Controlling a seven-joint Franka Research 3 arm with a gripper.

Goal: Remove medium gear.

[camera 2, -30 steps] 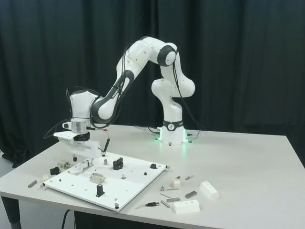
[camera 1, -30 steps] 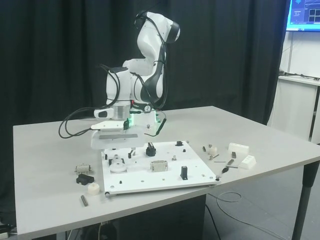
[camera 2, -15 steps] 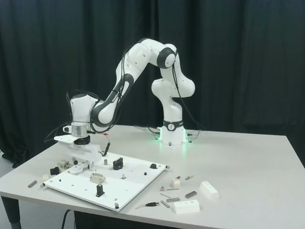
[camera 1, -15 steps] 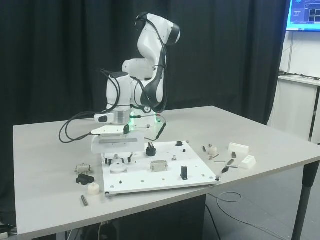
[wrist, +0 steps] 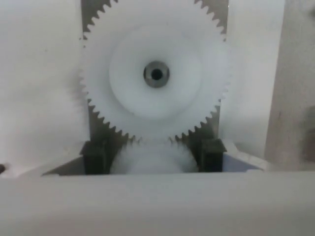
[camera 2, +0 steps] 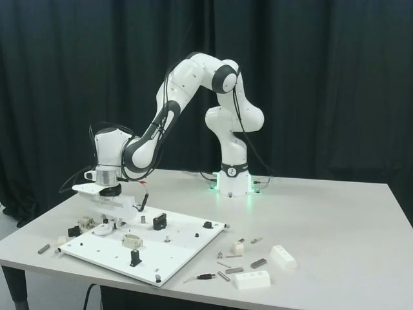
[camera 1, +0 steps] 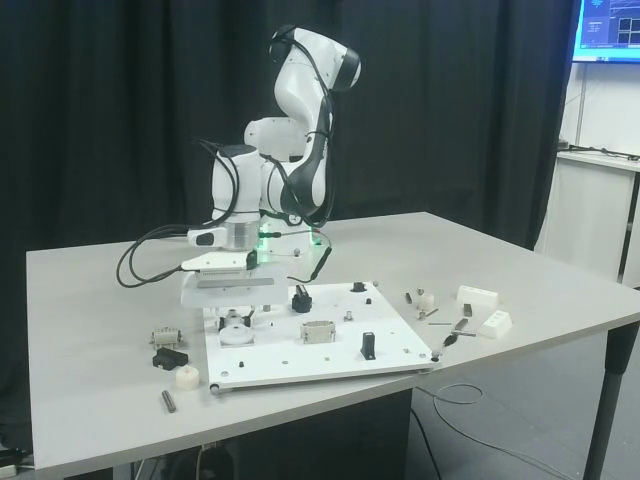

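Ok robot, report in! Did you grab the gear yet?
Gripper low over the board, fingers straddling a small gear. Big gear meshes right beside it. Grab not confirmed.

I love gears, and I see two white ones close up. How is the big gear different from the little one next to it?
The big gear is much wider than the little gear. The big gear shows almost whole, with a grey metal pin in its middle. The little gear is only partly in view, and its middle is hidden. Both are white with teeth around the edge, and their teeth meet.
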